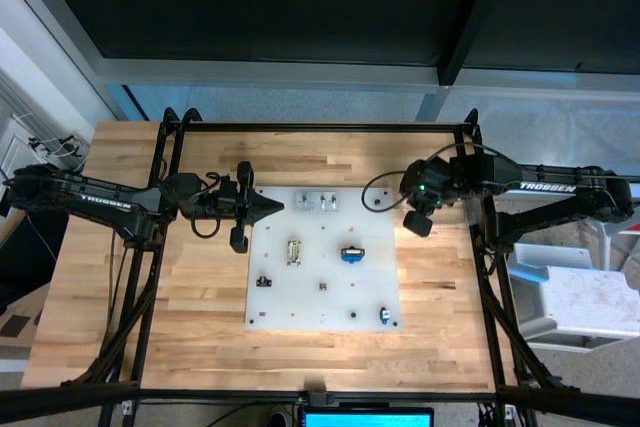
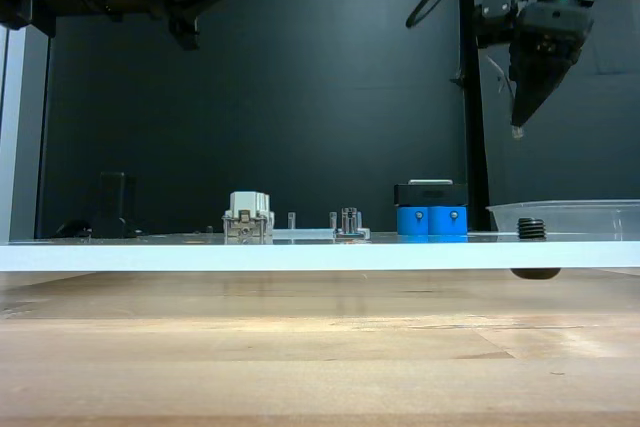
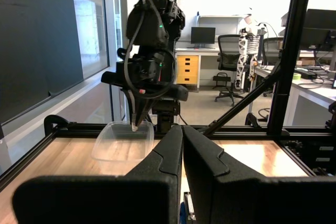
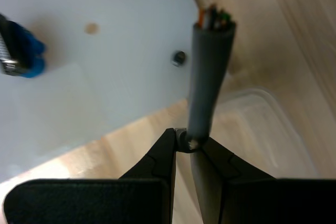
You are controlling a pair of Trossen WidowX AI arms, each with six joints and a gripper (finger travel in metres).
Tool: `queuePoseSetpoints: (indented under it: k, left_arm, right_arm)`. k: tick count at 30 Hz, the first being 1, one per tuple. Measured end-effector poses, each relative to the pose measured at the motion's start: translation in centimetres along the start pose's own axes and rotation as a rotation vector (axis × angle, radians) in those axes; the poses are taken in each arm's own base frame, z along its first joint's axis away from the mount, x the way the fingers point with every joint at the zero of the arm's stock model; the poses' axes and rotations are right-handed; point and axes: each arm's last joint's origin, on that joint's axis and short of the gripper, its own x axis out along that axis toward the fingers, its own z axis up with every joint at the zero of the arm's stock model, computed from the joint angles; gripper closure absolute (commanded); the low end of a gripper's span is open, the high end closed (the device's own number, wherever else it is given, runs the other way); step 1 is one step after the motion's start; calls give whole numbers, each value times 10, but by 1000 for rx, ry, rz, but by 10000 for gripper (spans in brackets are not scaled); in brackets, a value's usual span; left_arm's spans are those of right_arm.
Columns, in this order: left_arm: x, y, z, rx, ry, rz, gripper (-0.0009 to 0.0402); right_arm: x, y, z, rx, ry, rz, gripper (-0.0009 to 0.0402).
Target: Remove the rj45 connector and place it in the container
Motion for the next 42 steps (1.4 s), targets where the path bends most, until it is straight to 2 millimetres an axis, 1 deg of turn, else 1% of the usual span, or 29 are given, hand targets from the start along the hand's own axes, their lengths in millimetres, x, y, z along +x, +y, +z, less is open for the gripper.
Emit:
queuePoseSetpoints:
  k: [8, 12, 15, 23, 27, 36, 42]
  left_arm:
    - [0, 0, 0, 0, 0, 0, 393]
    - [0, 0, 0, 0, 0, 0, 393]
    - [0, 0, 0, 0, 0, 0, 393]
    - [0, 0, 0, 0, 0, 0, 393]
    - [0, 0, 0, 0, 0, 0, 393]
    - [0, 0, 0, 0, 0, 0, 393]
    - [0, 0, 0, 0, 0, 0, 393]
  right_arm:
    - [4, -36, -8, 60, 137, -88, 393]
    - [6, -50, -12, 88, 185, -113, 393]
    - [9, -56, -15, 104, 208, -124, 393]
    - [14, -64, -23, 130, 266, -137, 389]
    - [16, -64, -27, 117, 298, -141, 365]
    - [18, -64, -28, 102, 306, -141, 278]
    - [18, -64, -28, 106, 306, -141, 228]
